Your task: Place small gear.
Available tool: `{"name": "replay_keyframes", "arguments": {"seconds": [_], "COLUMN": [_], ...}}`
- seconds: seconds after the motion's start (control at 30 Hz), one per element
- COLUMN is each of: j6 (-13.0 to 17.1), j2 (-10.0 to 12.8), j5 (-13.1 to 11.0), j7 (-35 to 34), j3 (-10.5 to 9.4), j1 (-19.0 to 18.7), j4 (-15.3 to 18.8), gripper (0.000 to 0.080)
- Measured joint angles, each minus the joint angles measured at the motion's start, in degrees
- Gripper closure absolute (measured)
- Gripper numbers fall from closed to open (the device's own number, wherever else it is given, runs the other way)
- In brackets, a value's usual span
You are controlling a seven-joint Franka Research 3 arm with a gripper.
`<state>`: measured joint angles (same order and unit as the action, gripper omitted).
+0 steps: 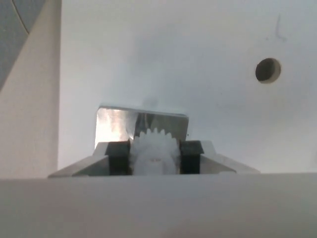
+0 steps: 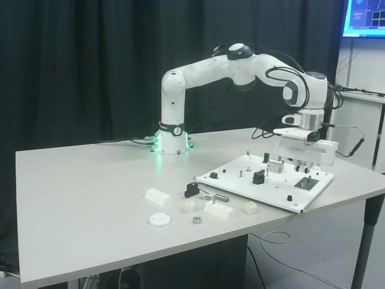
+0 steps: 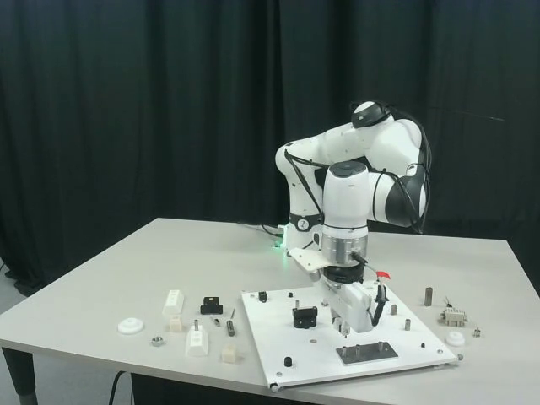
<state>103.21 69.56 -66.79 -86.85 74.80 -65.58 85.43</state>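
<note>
Fingers (image 1: 120, 157) are seen clamped on the small gear (image 1: 154, 148), one black pad pressed against each side so that the toothed rim is left free and the gear is kept level for seating. The gripper (image 1: 154, 161) is held low above the white assembly board (image 2: 240, 180), close to a shiny metal block (image 1: 141, 124) just behind the gear. A round hole (image 1: 268, 70) in the board is seen well apart from the gear. Black fixtures (image 2: 259, 177) and short upright pegs (image 2: 239, 173) stand on the board around the gripper and would have to be cleared. Loose white blocks (image 2: 157, 195) and a larger white gear (image 2: 159, 220) lie on the desk (image 2: 78, 186), off the board.
</note>
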Motion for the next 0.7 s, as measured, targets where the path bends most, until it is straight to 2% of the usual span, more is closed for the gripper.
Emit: {"name": "replay_keyframes", "arguments": {"seconds": [0.47,0.7], "j6": [0.00,0.00], "j2": [0.00,0.00], "j5": [0.10,1.53], "j7": [1.75,4.84], "j3": [0.05,0.75], "j1": [0.28,0.76], "j4": [0.00,0.00], "gripper": [0.0597,0.0597]}}
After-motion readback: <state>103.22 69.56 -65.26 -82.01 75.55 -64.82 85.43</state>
